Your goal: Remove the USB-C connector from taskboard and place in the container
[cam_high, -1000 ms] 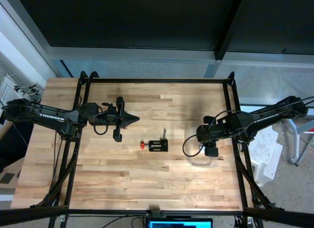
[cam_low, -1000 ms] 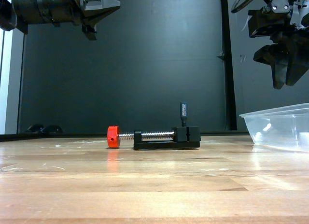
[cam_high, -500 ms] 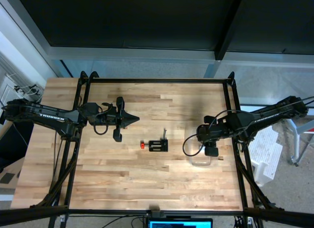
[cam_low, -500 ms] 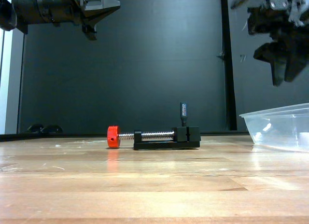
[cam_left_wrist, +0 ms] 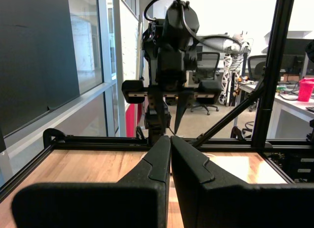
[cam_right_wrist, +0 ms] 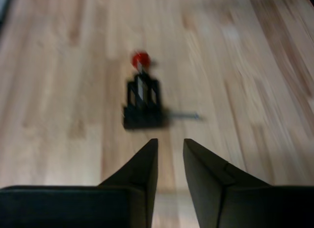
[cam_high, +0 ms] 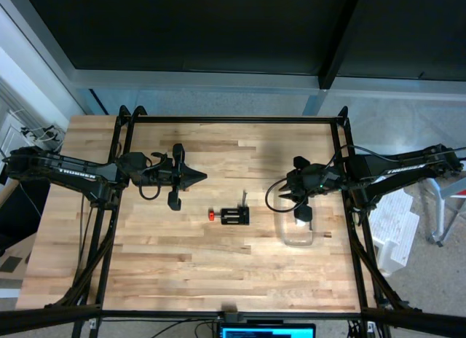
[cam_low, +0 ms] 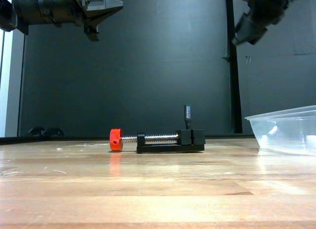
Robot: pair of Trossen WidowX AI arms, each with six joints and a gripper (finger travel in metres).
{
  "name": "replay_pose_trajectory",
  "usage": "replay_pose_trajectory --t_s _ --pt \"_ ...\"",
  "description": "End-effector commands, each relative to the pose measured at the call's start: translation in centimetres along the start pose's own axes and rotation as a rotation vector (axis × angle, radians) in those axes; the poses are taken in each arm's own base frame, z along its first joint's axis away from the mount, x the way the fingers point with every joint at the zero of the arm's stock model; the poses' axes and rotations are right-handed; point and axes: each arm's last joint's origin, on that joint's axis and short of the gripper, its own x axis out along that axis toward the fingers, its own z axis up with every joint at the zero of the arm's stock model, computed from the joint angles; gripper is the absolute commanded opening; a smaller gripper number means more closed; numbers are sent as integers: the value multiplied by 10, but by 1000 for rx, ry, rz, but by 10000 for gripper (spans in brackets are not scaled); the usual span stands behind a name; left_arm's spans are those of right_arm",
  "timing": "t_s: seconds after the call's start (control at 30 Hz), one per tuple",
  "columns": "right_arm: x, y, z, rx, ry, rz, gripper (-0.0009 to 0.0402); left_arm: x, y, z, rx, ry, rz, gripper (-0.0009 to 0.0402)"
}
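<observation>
The taskboard is a small black block with a red knob, lying mid-table. The USB-C connector stands upright in the end away from the knob. The clear container sits to the block's right. My right gripper hovers high between container and taskboard, pointing at the block. Its fingers are slightly apart and hold nothing. My left gripper is parked high at the back left, shut and empty.
A black frame rail runs along the table's far edge, with uprights at both sides. Beyond the right edge lies white paper. A laptop screen sits at the near edge. A small white piece lies inside the container.
The right gripper has swung from above the container toward the taskboard, leftward and farther back, and now points at the block. The left arm, taskboard and connector have not moved.
</observation>
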Motion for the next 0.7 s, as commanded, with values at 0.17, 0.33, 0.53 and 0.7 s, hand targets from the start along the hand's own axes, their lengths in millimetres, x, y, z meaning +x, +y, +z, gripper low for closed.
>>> replay_pose_trajectory --t_s 0.17,0.33,0.53,0.7 --pt "10 -7 17 2 -124 25 -3 0 0 0 0 0 0 0" --pt "15 -6 27 -21 -217 29 -2 0 0 0 0 0 0 0" --pt "18 -12 42 -59 -364 2 0 0 0 0 0 0 0 0" --pt "22 -17 45 -41 -507 -5 0 0 0 0 0 0 0 0"
